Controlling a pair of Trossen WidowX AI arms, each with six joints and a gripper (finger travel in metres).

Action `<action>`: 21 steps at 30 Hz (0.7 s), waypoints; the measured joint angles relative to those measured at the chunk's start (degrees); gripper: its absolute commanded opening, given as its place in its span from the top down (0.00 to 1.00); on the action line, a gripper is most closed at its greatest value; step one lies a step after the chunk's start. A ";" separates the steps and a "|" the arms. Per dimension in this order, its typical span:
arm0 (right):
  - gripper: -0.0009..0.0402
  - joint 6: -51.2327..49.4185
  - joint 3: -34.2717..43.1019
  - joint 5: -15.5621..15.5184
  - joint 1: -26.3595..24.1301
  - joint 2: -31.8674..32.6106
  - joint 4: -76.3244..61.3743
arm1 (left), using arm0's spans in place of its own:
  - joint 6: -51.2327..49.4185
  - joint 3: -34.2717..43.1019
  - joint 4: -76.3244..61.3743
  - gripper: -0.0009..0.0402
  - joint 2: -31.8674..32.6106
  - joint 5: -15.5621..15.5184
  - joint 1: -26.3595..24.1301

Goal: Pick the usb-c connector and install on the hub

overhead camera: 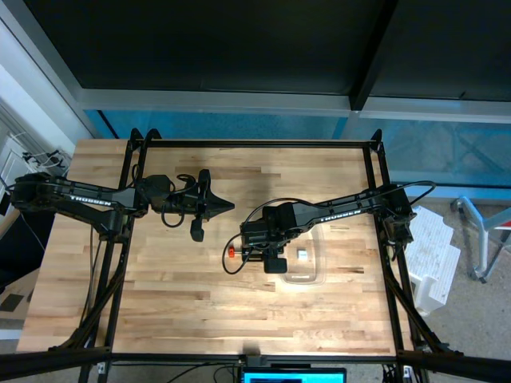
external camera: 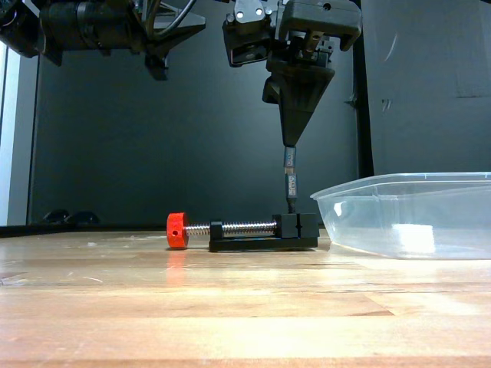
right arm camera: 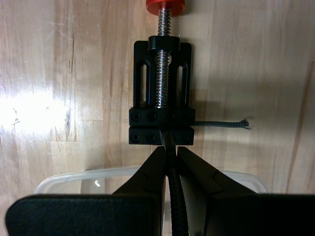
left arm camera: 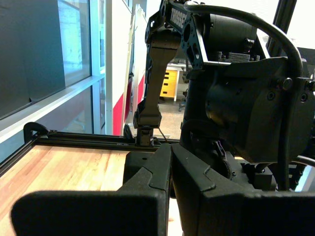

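Grey metal over a black tip: the slim usb-c connector point(external camera: 289, 175) stands upright, pinched between the closed fingers point(right arm camera: 147, 172) of the right gripper point(external camera: 290, 144). Its black braided cable point(right arm camera: 173, 196) trails up between them. Straight below the fingertips, the plug's lower end meets the clamp block of a small black screw vise point(right arm camera: 147, 118), which has a round red knob point(external camera: 176, 230) at its far end. I cannot tell whether the tip sits in the block or only touches it. A frayed dark braided cord point(right arm camera: 221, 124) pokes sideways out of the block, just beside the fingertips.

I judge the connector light, with a stiff shell and a limp cable. The hold therefore belongs on the rigid body close to the plug, never on the cable. The narrow, smooth shell could twist between the pads, and the thin plug end would suffer from side load, so a straight push suits it.

Near the right fingers a clear plastic tub point(external camera: 399, 207) rests on the wooden table point(overhead camera: 160, 303). It holds a small white block point(external camera: 414, 236) (perhaps the hub; too small to tell).

The left gripper point(overhead camera: 226, 206) hovers above the table, well apart from the right fingers. Its own fingers point(left arm camera: 147, 187) are pressed together on nothing.
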 measured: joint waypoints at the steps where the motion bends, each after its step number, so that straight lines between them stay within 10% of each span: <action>1: 0.98 0.09 -0.02 0.00 0.00 0.00 0.02 | 0.00 0.00 0.00 0.98 0.00 0.00 0.00; 21: 0.98 -0.17 -0.09 -0.04 -0.02 -0.02 -0.52 | 0.00 0.00 0.00 0.98 0.00 -0.02 0.00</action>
